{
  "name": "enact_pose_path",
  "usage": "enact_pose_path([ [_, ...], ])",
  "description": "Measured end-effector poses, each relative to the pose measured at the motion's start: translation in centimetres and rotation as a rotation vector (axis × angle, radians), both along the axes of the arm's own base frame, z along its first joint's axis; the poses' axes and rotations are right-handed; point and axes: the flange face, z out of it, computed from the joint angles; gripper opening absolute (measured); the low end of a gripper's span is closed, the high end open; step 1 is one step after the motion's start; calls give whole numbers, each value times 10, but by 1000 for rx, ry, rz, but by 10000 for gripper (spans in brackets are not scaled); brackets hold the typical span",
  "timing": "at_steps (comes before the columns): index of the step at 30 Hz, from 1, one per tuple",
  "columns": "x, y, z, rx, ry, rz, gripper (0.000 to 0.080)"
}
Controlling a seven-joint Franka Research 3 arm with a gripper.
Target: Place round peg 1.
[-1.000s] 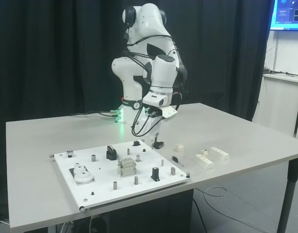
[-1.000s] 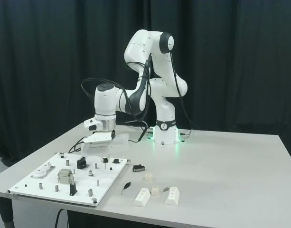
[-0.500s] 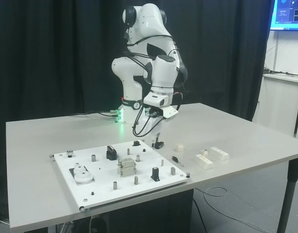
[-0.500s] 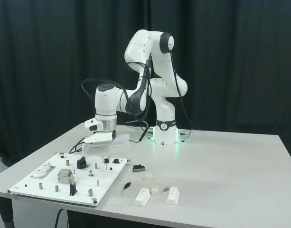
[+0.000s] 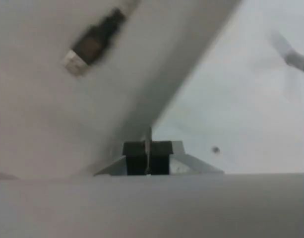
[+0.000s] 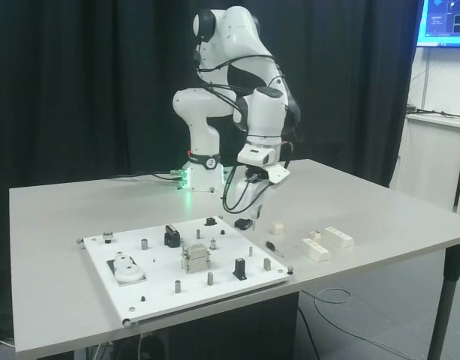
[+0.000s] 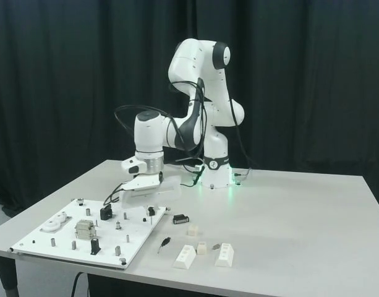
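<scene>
My gripper [image 6: 252,201] hangs a little above the far right corner of the white board [image 6: 151,289], near the black connector [image 6: 243,223] that lies on the table. In the wrist view the fingertips [image 5: 148,158] are shut pad against pad, and I see nothing clearly held between them. That view looks down on the board's edge [image 5: 226,99] and the black connector [image 5: 94,42]. A small grey round piece [image 7: 216,246] lies between two white blocks at the front right. From the second room view the gripper [image 7: 152,207] is over the board's far right corner.
The board carries several upright pegs, a metal block [image 6: 196,259], a black clip [image 6: 239,268] and white discs [image 6: 126,268]. On the table to its right lie a black tool [image 6: 272,247], a small white cube [image 6: 276,226] and white blocks [image 6: 338,237].
The arm has swung the gripper to the right, from over the board's far edge toward its right corner and the black connector. The fingers stay shut.
</scene>
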Motion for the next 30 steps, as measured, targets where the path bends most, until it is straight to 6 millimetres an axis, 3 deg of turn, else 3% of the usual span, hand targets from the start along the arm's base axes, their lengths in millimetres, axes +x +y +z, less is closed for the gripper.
enact_pose_path([
  [16, -8, 60, -6, 9, 21, 53, 15],
  [30, -16, 83, -13, 8, 10, 59, 15],
])
